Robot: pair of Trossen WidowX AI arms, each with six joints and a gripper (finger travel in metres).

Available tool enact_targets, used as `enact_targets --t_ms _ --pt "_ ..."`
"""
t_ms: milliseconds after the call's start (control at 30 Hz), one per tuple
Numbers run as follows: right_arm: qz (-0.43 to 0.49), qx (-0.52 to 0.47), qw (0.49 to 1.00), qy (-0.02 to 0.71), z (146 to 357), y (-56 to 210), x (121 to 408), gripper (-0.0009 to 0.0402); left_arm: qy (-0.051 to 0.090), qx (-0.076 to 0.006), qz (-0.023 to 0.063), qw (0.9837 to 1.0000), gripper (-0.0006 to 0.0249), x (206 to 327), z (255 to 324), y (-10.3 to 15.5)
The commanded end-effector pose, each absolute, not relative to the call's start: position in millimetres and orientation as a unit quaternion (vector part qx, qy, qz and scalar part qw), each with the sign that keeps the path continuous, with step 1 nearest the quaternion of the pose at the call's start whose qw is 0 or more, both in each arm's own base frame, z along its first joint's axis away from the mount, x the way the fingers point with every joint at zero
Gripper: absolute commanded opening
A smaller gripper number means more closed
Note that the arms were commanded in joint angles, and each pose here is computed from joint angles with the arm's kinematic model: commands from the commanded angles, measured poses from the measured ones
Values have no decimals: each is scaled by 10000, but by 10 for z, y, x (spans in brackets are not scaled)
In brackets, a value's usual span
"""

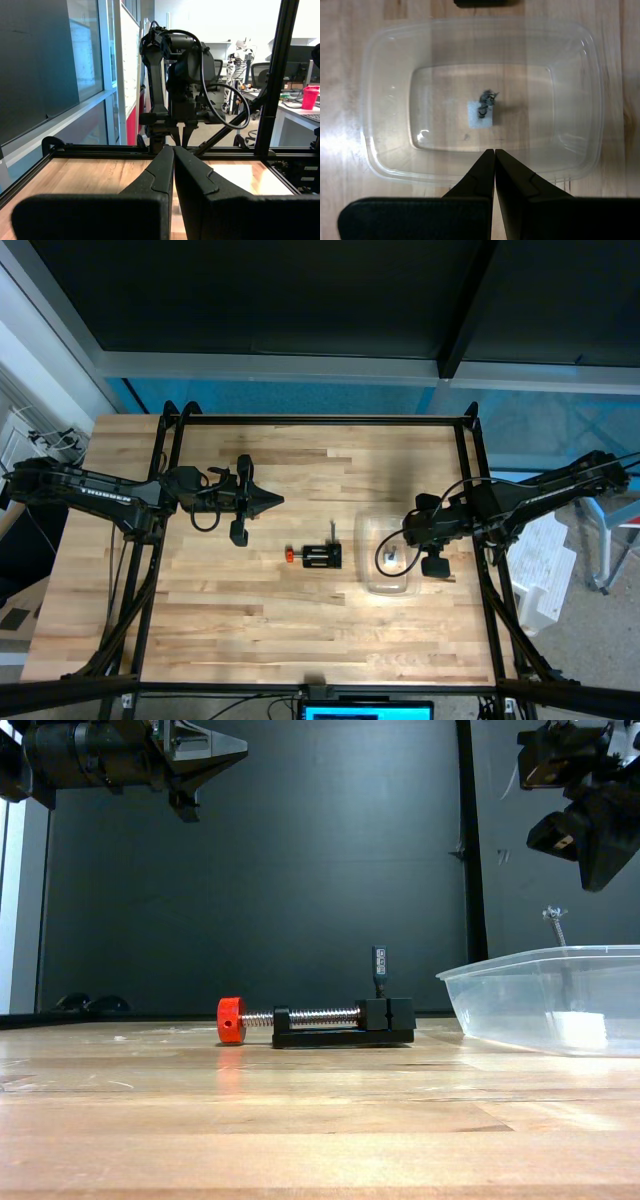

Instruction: Pick the usb-c connector and install on the hub

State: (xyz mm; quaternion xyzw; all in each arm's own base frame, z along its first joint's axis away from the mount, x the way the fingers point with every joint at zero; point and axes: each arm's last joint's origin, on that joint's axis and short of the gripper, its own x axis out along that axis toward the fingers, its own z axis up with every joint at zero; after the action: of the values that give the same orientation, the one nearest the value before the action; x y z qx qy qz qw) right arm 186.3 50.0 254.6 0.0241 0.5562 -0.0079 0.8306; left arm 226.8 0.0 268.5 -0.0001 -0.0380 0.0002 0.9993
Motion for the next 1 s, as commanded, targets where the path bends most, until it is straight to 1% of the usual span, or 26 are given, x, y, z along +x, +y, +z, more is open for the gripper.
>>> enact_targets --t_ms 33,133,233,533,633,767,1000 --pt "-144 245 8255 5636 2509 506 1892 5 -382 -1 0 9993 0 2268 2686 0" --pt "-262 284 8234 5661 2490 508 1910 21 -382 -1 2 9993 0 2268 2686 0" --pt "-300 285 8221 5679 2479 509 1918 46 -380 -1 2 9993 0 2269 2685 0" --pt "-378 325 8127 5805 2376 548 2021 158 -380 -1 0 9993 0 2269 2685 0" --pt "-419 373 8117 5813 2330 567 2077 184 -380 -1 2 9993 0 2269 2685 0" --pt "-453 360 8084 5857 2266 586 2140 197 -380 -1 2 9993 0 2269 2685 0" --pt "-458 305 8010 5961 2159 623 2225 191 -382 -1 0 9993 0 2268 2686 0"
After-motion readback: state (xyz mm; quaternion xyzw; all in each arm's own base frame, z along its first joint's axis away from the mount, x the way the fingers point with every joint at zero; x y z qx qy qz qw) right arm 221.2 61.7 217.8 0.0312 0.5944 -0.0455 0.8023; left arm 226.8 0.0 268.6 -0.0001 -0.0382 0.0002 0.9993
